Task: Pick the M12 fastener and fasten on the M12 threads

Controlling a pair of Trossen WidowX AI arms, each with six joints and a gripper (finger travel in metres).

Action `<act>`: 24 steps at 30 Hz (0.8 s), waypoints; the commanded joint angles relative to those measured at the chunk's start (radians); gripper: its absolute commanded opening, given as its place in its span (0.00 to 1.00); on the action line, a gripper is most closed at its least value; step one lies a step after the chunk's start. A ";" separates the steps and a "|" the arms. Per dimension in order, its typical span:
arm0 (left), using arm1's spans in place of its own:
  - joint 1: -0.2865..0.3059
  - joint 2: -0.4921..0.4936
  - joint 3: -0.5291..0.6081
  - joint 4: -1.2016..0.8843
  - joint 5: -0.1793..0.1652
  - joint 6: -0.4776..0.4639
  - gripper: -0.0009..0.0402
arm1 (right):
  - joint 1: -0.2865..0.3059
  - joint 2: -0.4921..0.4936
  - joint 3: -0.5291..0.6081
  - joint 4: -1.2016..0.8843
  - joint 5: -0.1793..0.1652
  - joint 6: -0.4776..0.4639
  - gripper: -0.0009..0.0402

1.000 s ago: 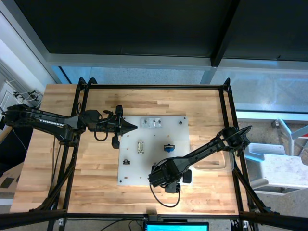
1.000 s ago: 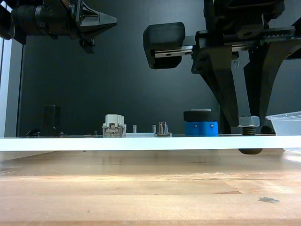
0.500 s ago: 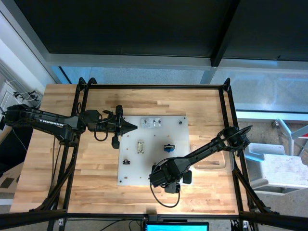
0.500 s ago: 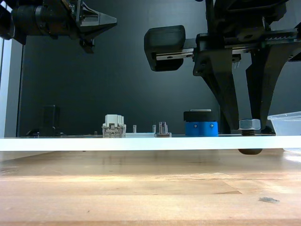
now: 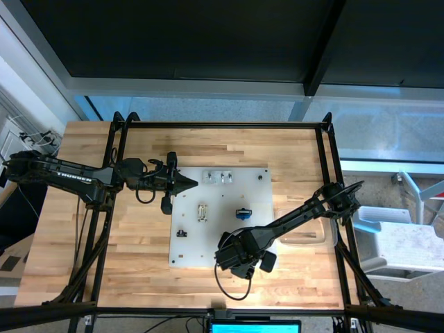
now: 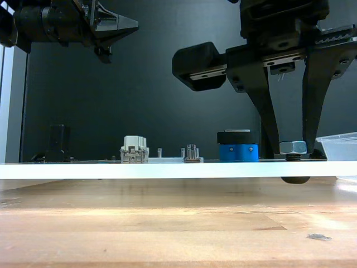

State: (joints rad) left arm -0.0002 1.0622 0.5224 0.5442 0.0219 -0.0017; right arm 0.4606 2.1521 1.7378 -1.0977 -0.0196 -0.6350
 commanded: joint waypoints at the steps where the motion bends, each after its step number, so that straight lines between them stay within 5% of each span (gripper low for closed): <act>1: 0.000 0.000 0.000 0.000 0.000 0.000 0.02 | 0.000 0.002 0.000 -0.013 0.000 0.109 0.15; 10: 0.000 0.000 0.000 0.000 0.000 0.000 0.02 | 0.000 0.002 0.000 -0.011 0.000 0.410 0.15; 24: 0.000 0.000 0.000 0.000 0.000 0.000 0.02 | -0.002 0.002 0.000 -0.011 0.000 1.072 0.15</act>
